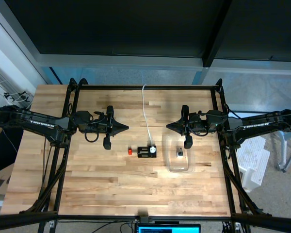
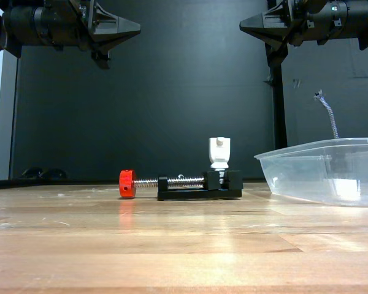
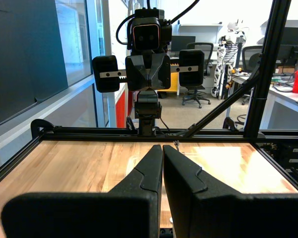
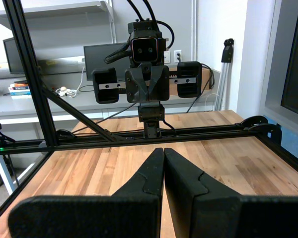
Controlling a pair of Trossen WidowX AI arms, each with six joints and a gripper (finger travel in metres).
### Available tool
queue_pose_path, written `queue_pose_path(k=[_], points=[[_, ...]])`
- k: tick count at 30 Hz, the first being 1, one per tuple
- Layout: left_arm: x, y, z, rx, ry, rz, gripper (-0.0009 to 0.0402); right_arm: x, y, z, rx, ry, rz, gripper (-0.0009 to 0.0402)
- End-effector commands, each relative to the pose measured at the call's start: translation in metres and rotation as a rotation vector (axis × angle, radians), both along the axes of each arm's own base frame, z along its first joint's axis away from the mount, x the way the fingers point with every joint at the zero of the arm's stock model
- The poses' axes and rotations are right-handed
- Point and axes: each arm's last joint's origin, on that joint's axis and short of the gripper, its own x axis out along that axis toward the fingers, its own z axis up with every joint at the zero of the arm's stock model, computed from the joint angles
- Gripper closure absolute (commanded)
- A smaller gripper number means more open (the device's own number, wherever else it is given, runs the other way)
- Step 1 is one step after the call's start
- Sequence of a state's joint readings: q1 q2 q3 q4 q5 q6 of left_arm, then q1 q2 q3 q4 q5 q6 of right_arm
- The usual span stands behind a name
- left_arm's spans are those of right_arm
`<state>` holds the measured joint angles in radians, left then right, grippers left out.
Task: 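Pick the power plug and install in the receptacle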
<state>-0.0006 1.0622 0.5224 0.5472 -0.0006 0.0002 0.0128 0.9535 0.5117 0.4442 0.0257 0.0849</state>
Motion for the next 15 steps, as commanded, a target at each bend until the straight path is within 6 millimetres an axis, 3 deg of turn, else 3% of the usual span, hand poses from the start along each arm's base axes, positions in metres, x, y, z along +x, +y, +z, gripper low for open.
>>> queue_pose_path(k=[1,15], points=[[0.0,0.0001,0.0002,0.0,-0.001,0.001,0.0393,0.0001,0.0001,-0.0001,0.0,0.0,0.0,0.0393],[0.0,0.0001,0.0002,0.0,-0.001,0.0,0.0393,0.0001,0.0003,0.0006,0.004,-0.006,0.002,0.0393]])
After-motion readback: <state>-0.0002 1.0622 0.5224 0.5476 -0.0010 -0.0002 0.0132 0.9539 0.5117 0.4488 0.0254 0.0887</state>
